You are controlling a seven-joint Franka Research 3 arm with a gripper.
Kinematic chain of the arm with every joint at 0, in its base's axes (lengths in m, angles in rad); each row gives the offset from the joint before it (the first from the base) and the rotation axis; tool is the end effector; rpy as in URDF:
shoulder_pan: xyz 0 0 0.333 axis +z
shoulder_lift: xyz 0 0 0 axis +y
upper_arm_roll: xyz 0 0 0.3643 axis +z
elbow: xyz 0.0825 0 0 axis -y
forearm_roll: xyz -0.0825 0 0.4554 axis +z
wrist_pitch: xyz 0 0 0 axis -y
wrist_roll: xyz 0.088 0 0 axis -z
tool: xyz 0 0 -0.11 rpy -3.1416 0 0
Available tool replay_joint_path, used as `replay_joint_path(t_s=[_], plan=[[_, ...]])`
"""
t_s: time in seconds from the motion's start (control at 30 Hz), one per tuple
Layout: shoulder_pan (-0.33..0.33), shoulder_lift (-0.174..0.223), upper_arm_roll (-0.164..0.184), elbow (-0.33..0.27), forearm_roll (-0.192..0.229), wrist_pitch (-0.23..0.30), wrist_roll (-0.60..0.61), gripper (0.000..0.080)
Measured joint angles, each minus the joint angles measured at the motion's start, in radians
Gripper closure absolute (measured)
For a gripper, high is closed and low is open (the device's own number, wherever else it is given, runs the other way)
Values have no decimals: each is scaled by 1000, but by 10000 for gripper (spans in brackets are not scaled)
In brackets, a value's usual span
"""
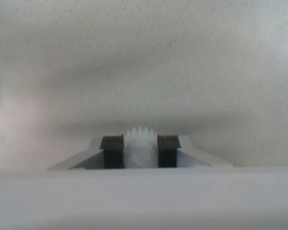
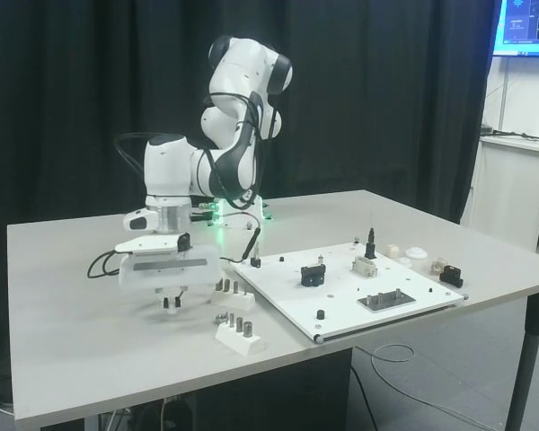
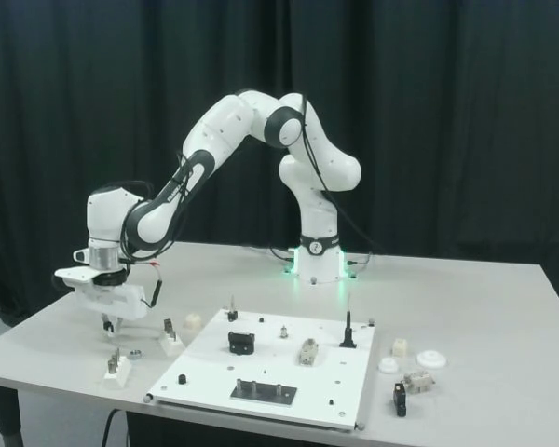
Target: Insert small gear.
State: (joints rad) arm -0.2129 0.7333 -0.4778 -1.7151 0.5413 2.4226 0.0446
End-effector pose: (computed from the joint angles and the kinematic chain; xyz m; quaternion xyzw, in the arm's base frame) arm 0.6083 -0.4501 0.1894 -0.8728 0.4851 -0.0520 0.0138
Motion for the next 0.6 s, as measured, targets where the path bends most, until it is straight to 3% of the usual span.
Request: replay_joint_path(t_s=[0.6], plan=[[25, -16, -30, 1, 0, -35, 6, 659]])
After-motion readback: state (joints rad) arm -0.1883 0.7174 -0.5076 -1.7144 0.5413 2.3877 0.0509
